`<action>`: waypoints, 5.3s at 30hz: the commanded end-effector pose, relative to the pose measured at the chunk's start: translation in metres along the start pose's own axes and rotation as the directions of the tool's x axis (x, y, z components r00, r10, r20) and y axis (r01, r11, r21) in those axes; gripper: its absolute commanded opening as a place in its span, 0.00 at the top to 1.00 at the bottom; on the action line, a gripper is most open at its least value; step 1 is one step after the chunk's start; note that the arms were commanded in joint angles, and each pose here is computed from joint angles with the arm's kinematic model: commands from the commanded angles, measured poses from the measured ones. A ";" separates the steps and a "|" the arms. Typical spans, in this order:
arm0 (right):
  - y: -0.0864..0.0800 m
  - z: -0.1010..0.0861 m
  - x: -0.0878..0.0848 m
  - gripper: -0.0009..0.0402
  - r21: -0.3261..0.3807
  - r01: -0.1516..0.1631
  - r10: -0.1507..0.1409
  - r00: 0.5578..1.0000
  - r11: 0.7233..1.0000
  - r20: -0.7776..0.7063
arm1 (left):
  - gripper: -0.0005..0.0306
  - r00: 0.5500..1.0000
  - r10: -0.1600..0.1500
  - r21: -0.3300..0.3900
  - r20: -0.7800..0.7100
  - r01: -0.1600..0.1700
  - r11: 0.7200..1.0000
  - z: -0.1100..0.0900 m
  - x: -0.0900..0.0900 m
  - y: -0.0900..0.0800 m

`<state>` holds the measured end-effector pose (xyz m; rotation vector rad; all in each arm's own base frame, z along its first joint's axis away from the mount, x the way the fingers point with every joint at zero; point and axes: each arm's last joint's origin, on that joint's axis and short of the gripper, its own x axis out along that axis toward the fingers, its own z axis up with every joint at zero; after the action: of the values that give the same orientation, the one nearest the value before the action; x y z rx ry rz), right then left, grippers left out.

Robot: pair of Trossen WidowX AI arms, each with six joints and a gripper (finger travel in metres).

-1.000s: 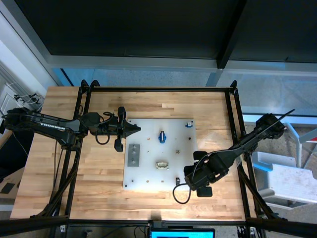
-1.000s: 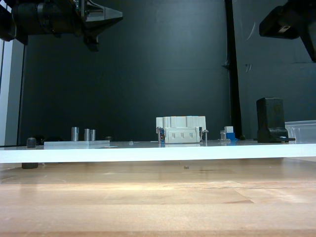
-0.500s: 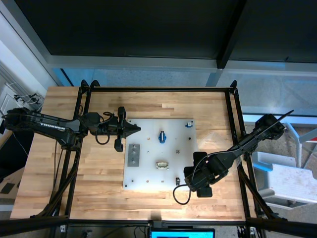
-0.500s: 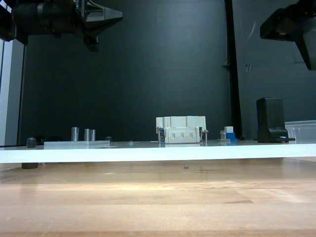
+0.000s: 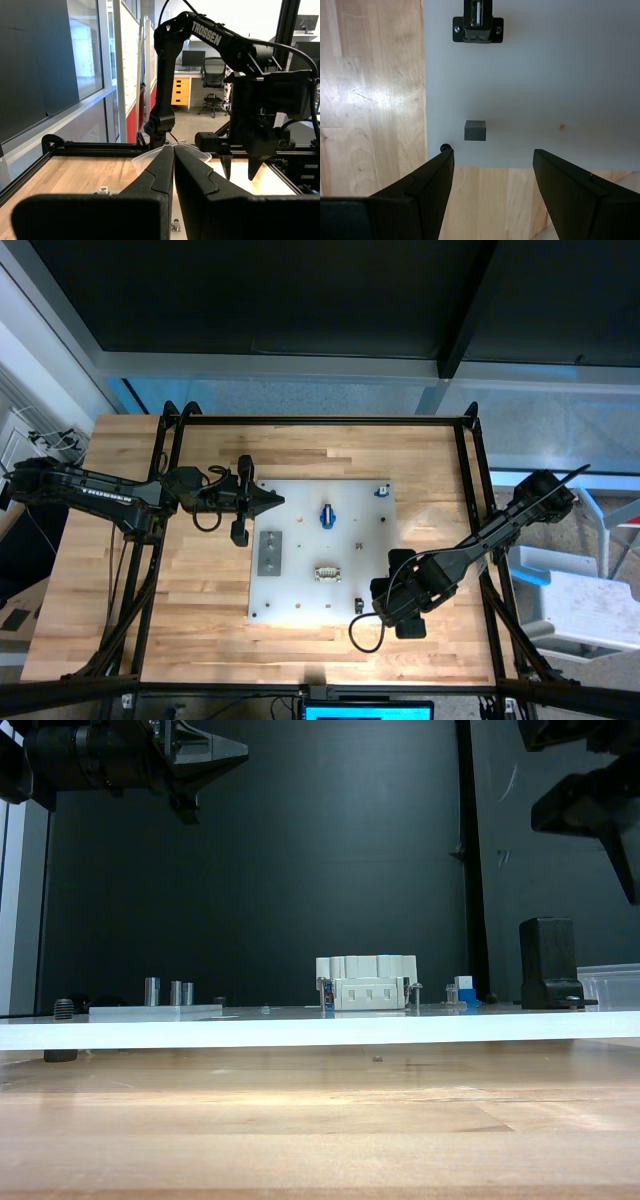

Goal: Pick the 16mm bar from the taskboard and place it in the container

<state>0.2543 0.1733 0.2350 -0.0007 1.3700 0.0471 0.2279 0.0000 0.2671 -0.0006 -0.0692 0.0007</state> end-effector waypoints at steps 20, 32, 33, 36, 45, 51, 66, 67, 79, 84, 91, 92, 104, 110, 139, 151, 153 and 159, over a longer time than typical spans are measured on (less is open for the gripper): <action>0.009 0.001 0.035 0.44 -0.012 0.007 -0.007 1.000 1.000 -0.015 | 0.98 1.000 0.000 0.000 0.001 0.000 1.000 0.000 0.000 0.000; 0.012 0.003 0.046 0.44 -0.015 0.013 -0.014 1.000 1.000 -0.025 | 0.98 1.000 0.000 0.000 0.001 0.000 1.000 0.000 0.000 0.000; 0.012 0.003 0.046 0.44 -0.015 0.013 -0.014 1.000 1.000 -0.025 | 0.98 1.000 0.000 0.000 0.001 0.000 1.000 0.000 0.000 0.000; 0.011 0.001 0.048 0.45 -0.016 0.013 -0.014 1.000 1.000 -0.026 | 0.98 1.000 0.000 0.000 0.001 0.000 1.000 0.000 0.000 0.000; 0.011 0.001 0.050 0.55 -0.015 0.010 -0.011 1.000 1.000 -0.022 | 0.98 1.000 0.000 0.000 0.001 0.000 1.000 0.000 0.000 0.000; 0.011 0.001 0.050 0.66 -0.016 0.011 -0.012 1.000 1.000 -0.023 | 0.98 1.000 0.000 0.000 0.001 0.000 1.000 0.000 0.000 0.000; 0.011 0.001 0.050 0.90 -0.015 0.010 -0.010 1.000 1.000 -0.021 | 0.98 1.000 0.000 0.000 0.001 0.000 1.000 0.000 0.000 0.000; 0.011 0.001 0.050 0.91 -0.015 0.010 -0.011 1.000 1.000 -0.022 | 0.98 1.000 0.000 0.000 0.001 0.000 1.000 0.000 0.000 0.000; 0.010 0.000 0.041 0.95 -0.014 0.003 -0.003 1.000 1.000 -0.010 | 0.98 1.000 0.000 0.000 0.001 0.000 1.000 0.000 0.000 0.000; 0.008 -0.001 0.032 0.95 -0.012 -0.002 0.002 1.000 1.000 -0.002 | 0.98 1.000 0.000 0.000 0.001 0.000 1.000 0.000 0.000 0.000; 0.005 -0.003 0.018 0.95 -0.013 -0.002 0.002 1.000 1.000 0.000 | 0.98 1.000 0.000 0.000 0.001 0.000 1.000 0.000 0.000 0.000; 0.004 -0.003 0.015 0.95 -0.015 0.000 0.000 1.000 1.000 -0.004 | 0.98 1.000 0.000 0.000 0.001 0.000 1.000 0.000 0.000 0.000; -0.001 -0.003 -0.024 0.95 -0.016 0.010 -0.009 1.000 1.000 0.023 | 0.98 1.000 0.000 0.000 0.001 0.000 1.000 0.000 0.000 0.000; -0.007 -0.006 -0.031 0.95 -0.003 0.013 -0.013 1.000 1.000 0.028 | 0.98 1.000 0.000 0.000 0.001 0.000 1.000 0.000 0.000 0.000; -0.085 -0.056 -0.049 0.95 0.308 0.014 -0.036 0.997 0.951 0.067 | 0.98 1.000 0.000 0.000 0.001 0.000 1.000 0.000 0.000 0.000; -0.099 -0.085 -0.047 0.95 0.382 0.048 -0.058 0.998 0.923 0.017 | 0.98 1.000 0.000 0.000 0.001 0.000 1.000 0.000 0.000 0.000; -0.101 -0.090 -0.044 0.95 0.391 0.050 -0.058 0.998 0.919 0.010 | 0.98 1.000 0.000 0.000 0.001 0.000 1.000 0.000 0.000 0.000; -0.105 -0.102 -0.035 0.95 0.418 0.053 -0.048 0.999 0.907 -0.021 | 0.98 1.000 0.000 0.000 0.001 0.000 1.000 0.000 0.000 0.000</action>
<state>0.1520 0.0650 0.2483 0.3178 1.3572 -0.2963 0.2279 0.0000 0.2671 -0.0002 -0.0696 0.0004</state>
